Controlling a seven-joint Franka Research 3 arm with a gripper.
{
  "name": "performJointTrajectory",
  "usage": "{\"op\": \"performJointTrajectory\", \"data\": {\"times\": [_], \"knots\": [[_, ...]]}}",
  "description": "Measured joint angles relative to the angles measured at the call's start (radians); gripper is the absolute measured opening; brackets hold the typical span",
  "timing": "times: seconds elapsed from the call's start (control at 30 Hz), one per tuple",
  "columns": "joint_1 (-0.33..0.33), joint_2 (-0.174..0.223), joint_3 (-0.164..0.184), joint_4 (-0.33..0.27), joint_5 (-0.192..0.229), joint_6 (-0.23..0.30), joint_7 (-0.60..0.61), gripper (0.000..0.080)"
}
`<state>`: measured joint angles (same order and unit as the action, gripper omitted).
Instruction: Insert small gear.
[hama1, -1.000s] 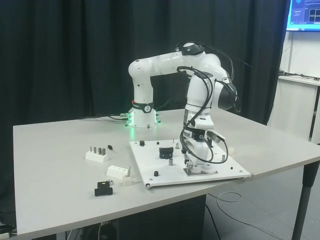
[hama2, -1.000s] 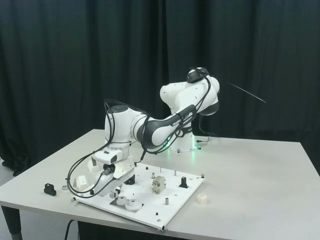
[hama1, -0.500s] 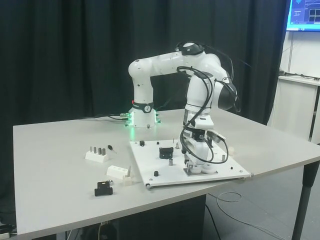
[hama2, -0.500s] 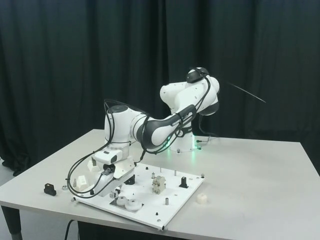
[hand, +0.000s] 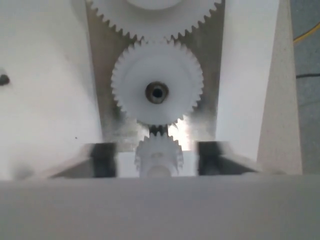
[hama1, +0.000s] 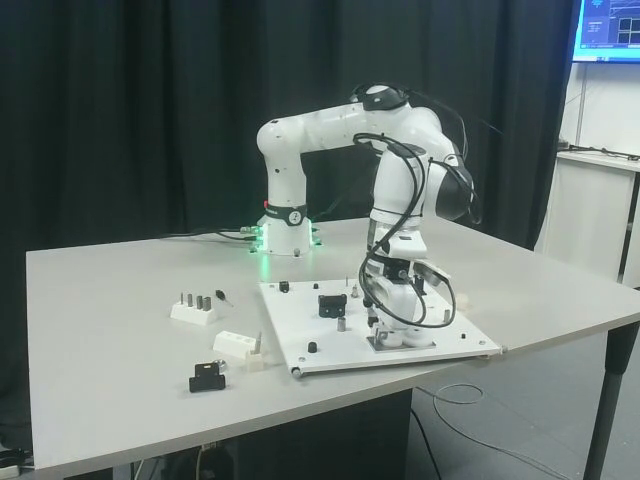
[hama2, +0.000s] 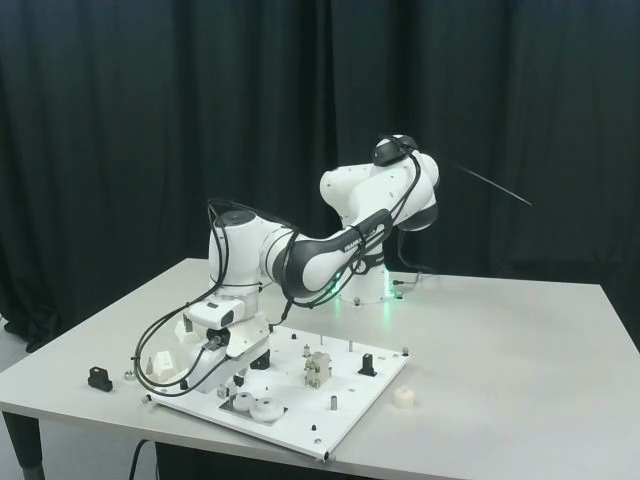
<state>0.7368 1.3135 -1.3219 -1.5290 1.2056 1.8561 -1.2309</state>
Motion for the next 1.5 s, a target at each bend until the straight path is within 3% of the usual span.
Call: {"op": "performJointTrajectory", "data": {"times": [0.1, 0.13, 0.3, 0.33, 0.6, 0.63, 0.83, 1.13, 1.5], "knots": [[0.001, 0.000, -0.006, 0.002, -0.001, -0.007, 0.008, 0.0226], [0.002, 0.000, -0.009, 0.003, -0.001, -0.012, 0.010, 0.0538], [0.003, -0.001, -0.027, 0.016, -0.003, -0.038, 0.022, 0.0538], [0.003, -0.001, -0.032, 0.020, -0.003, -0.044, 0.027, 0.0736], [0.002, -0.002, -0.056, 0.051, -0.003, -0.050, 0.056, 0.0736], [0.001, -0.002, -0.058, 0.054, -0.003, -0.048, 0.058, 0.0797], [-0.009, -0.002, -0.058, 0.071, -0.003, -0.018, 0.067, 0.0797], [-0.046, -0.001, -0.034, 0.106, -0.003, 0.018, 0.067, 0.0800], [-0.089, 0.000, -0.004, 0.145, -0.003, 0.021, 0.072, 0.0800]]}}
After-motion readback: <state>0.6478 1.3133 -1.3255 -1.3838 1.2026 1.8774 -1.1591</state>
